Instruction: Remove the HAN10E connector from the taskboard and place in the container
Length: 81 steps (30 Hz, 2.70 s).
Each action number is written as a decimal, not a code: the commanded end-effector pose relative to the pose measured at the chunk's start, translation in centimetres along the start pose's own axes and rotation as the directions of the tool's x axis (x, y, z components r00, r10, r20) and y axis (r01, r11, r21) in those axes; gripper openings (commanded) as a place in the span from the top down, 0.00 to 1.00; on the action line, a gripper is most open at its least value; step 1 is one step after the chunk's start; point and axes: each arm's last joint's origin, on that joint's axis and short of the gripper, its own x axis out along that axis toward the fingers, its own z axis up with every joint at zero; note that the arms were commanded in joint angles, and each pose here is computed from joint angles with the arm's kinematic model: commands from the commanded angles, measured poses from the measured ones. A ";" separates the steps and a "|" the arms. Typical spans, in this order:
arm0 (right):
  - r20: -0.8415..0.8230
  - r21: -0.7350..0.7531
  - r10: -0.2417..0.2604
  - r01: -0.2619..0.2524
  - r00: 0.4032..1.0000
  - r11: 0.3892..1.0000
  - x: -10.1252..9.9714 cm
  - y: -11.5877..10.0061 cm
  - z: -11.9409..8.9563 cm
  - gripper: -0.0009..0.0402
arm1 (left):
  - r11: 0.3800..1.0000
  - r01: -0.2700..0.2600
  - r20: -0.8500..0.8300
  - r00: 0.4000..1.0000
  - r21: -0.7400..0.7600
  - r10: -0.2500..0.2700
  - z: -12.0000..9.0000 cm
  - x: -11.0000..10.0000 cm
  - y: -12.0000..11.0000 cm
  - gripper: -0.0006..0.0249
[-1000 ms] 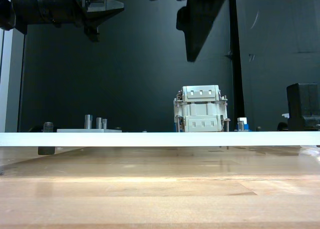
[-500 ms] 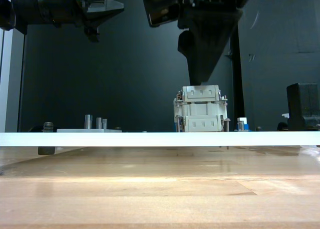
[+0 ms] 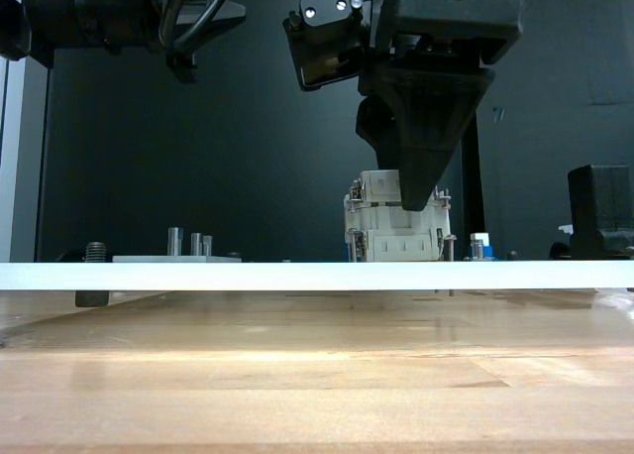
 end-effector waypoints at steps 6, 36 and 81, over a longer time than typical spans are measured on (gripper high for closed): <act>0.020 0.002 0.007 -0.008 1.000 1.000 0.0 0.1 0.2 0.33 | 1.000 0.000 0.001 1.000 0.000 0.000 0.0 0.0 0.0 0.98; 0.043 0.004 0.015 -0.015 0.999 1.000 -0.9 0.0 0.1 0.79 | 1.000 0.000 0.001 1.000 0.000 0.000 0.0 0.0 0.0 0.97; 0.043 0.082 0.019 -0.023 0.999 0.996 -8.4 -3.9 -13.6 0.86 | 1.000 0.000 0.001 1.000 0.000 0.000 0.0 0.0 0.0 0.98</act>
